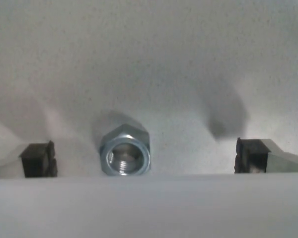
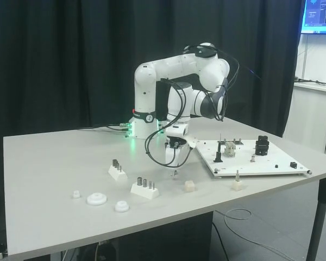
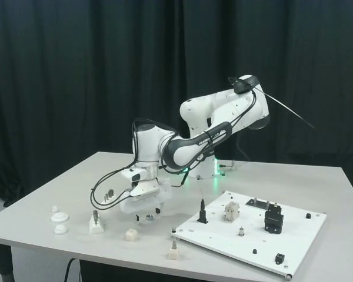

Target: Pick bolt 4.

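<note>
In the wrist view a small grey metal bolt (image 1: 125, 151) with a hexagonal head and a hollow middle stands on the grey table. It lies between my two black fingertips (image 1: 38, 159), nearer one than the other, and touches neither. My gripper (image 1: 144, 158) is open. In the first room view the gripper (image 2: 175, 162) hangs low over the table, just above the bolt (image 2: 175, 174). The second room view shows the gripper (image 3: 147, 211) above the same bolt (image 3: 148, 218).
Two white holders with upright bolts (image 2: 118, 169) (image 2: 145, 187) stand close by. Near them are a small white cube (image 2: 189, 186), white round parts (image 2: 96, 199) and a block with a pin (image 2: 237, 184). A white board (image 2: 271, 166) carrying black fixtures lies beyond.
</note>
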